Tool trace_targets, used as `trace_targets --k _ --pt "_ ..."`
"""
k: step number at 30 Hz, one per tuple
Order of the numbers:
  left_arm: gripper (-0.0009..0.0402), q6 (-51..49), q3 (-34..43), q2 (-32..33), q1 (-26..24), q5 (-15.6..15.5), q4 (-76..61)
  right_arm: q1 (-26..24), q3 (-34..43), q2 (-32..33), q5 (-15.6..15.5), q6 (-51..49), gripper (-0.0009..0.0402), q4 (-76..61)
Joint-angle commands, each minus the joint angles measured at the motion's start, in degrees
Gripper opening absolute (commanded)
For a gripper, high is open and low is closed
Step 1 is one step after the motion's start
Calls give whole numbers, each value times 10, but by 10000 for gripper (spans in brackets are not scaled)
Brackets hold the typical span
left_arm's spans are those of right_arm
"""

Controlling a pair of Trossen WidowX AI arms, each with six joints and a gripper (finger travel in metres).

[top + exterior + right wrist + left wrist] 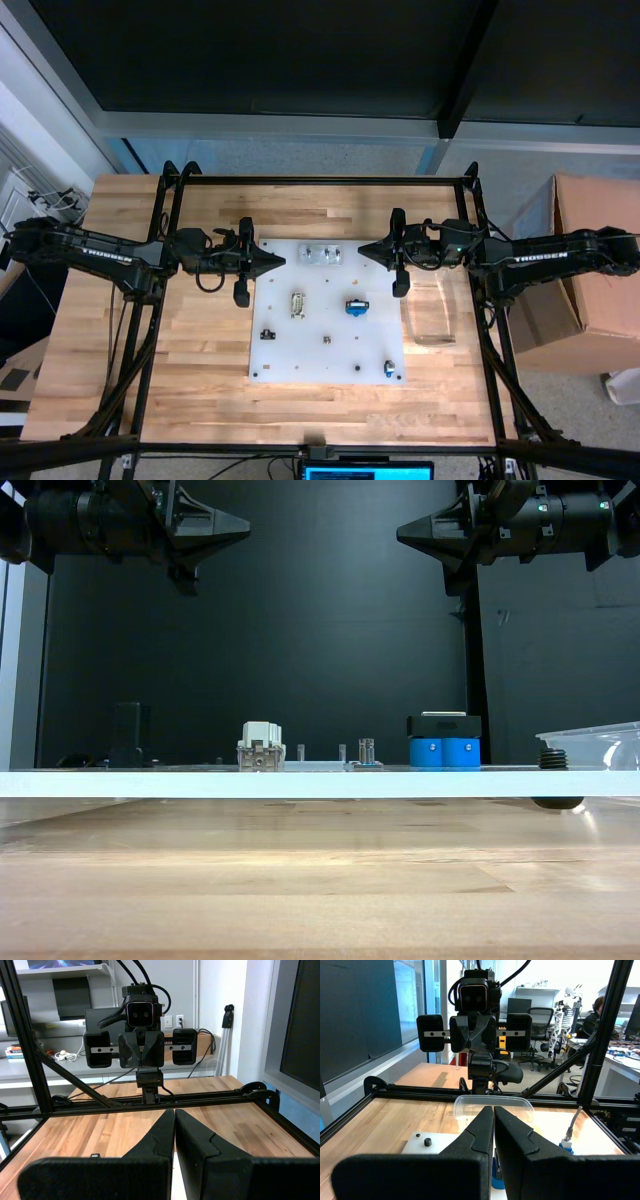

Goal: Remove the RJ45 connector from the taskboard and place in the container

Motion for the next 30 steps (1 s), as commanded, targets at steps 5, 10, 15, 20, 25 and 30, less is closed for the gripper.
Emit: trace_targets --k 5,10,15,20,25,30 --pt "0 0 0 0 0 0 0 0 0 0 0 0 0 0" --pt "0 0 0 0 0 0 0 1 0 0 -1 2 0 0" --pt "0 0 0 0 0 0 0 2 0 0 -5 2 0 0" --pt "0 0 0 0 0 0 0 4 0 -6 -3 24 0 -8" --pt "0 0 0 0 0 0 0 25 0 -34 -3 24 0 -89" --pt "0 0 0 0 0 0 0 63 19 -46 23 27 0 -207"
